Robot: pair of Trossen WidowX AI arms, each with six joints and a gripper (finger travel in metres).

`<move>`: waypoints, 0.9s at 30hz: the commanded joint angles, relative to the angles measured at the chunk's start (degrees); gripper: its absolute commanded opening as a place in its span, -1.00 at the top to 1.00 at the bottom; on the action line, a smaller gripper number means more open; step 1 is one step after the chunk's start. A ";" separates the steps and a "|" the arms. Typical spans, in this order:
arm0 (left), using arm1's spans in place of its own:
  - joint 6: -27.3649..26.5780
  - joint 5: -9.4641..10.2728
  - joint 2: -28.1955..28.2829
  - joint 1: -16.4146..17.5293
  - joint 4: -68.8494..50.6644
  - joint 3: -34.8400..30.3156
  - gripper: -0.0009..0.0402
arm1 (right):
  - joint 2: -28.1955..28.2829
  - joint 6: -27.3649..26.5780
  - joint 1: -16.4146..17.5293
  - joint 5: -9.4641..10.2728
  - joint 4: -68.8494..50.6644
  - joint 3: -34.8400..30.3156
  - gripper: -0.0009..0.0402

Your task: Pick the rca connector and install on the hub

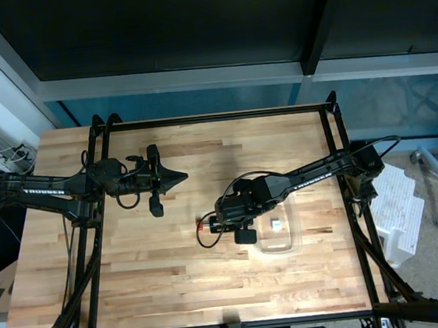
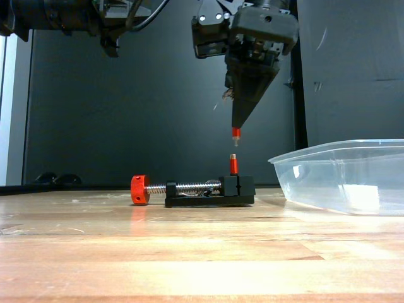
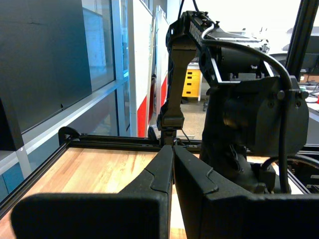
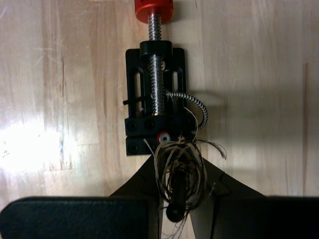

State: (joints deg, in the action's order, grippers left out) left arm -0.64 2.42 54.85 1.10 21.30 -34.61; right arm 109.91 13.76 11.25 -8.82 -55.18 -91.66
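Working just beyond the clear tray (image 2: 315,178), the right tool (image 2: 236,126) pinches the rca connector (image 2: 235,133) at its very tip. It hangs over the hub (image 2: 211,191), with open space between the connector and the hub's upright red post (image 2: 233,165).

Probable faults:
- A slight sideways offset would drive the silvery pin onto the post's rim.
- The shallow grip may let the connector pivot.
- The hub looks unfastened and could slide or tip under pressure.
- Frayed strands (image 4: 182,159) around the tool may snag.

Materials:
- Tray: thin translucent plastic with rounded walls, holding one small whitish piece (image 2: 363,194).
- Worktop (image 2: 189,252): banded pale wood.
- Hub: matte black rectangular block with a silvery threaded screw (image 2: 186,187) and a round red knob (image 2: 139,189).

Farther back, the left tool (image 1: 180,178) hangs above the worktop, well apart from the hub. Its tapered black fingers are drawn together on nothing.
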 commanded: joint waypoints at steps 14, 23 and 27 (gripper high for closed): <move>0.02 0.00 0.00 0.02 0.02 0.00 0.95 | 0.48 -0.20 -0.13 -0.02 1.07 0.57 0.93; 0.02 0.00 0.00 0.02 0.02 0.00 0.95 | 0.48 -0.20 -0.11 -0.04 1.97 1.22 0.93; 0.02 0.00 0.00 0.02 0.02 0.00 0.95 | 0.48 -0.20 -0.11 -0.02 2.01 1.22 0.93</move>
State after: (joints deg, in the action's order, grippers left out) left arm -0.64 2.42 54.85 1.10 21.30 -34.61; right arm 110.41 13.56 11.11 -8.82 -53.21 -90.43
